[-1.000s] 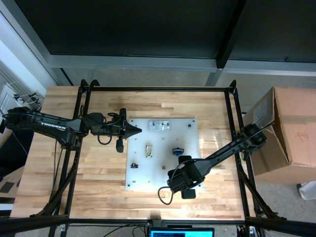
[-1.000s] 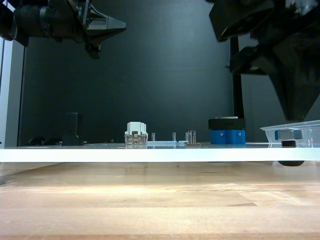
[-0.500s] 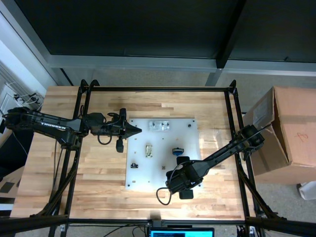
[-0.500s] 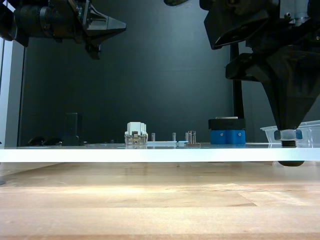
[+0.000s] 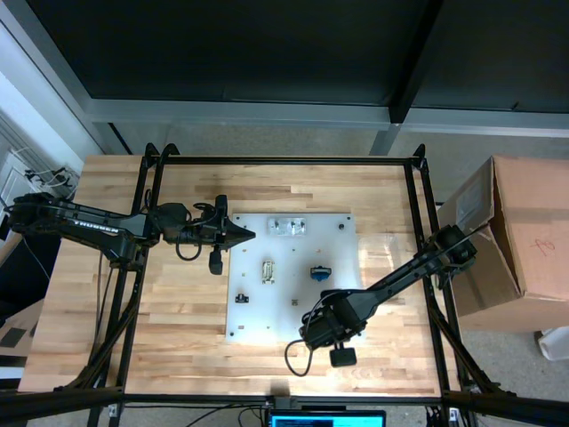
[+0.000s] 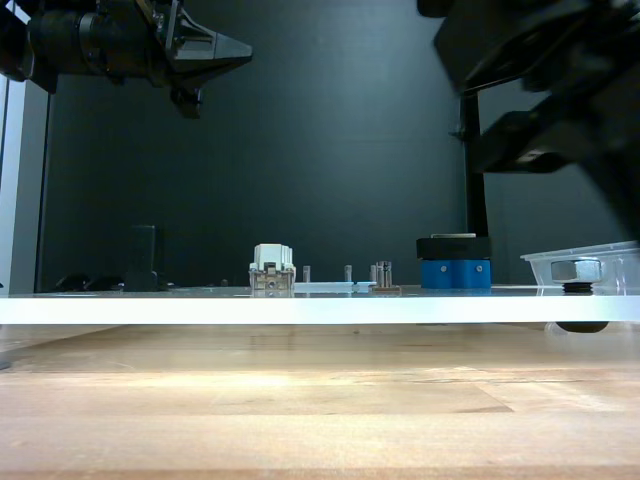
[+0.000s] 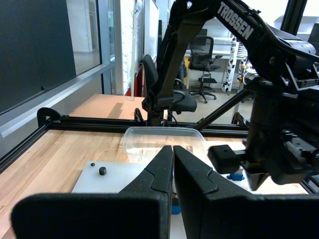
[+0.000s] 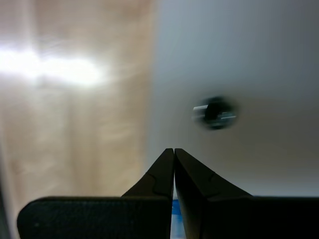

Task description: Pick the M12 nut and place it on its threads and fasten

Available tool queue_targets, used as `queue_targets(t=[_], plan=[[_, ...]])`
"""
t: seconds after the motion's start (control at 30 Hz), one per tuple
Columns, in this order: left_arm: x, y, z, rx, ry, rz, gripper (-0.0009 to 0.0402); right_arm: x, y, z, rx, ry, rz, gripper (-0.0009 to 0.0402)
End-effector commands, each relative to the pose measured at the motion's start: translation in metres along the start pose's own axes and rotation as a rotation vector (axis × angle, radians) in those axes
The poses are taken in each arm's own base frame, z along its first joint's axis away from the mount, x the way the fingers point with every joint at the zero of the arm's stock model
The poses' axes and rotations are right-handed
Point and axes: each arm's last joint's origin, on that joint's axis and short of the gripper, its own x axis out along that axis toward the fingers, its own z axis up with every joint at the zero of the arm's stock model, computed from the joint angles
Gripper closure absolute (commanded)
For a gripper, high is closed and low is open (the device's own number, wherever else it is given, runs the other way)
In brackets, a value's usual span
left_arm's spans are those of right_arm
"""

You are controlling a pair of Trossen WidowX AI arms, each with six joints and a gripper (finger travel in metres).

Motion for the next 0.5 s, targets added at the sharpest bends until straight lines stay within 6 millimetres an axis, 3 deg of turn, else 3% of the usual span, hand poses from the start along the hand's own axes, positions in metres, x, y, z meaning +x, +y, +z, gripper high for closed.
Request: queue_targets(t=[0.03,0.2,0.5], plan=[[0.0001,0.0000,-0.0001,0.000,0.001,0.000,0.0393,-0.0017,-0.0017,0.0006,0.023,-0.031,-0.060,0.0393],[0.0001,0.0000,0.0001,0.000,0.000,0.000,0.0393,-0.0037,-0.0050,0.0010,0.045,-0.078,-0.160,0.0393],[0.0001,0.0000,-0.0001,0.000,0.000,0.000,0.0393,0.0049,-0.0054,0.0006,0.057,-0.102,-0.146,0.0393]])
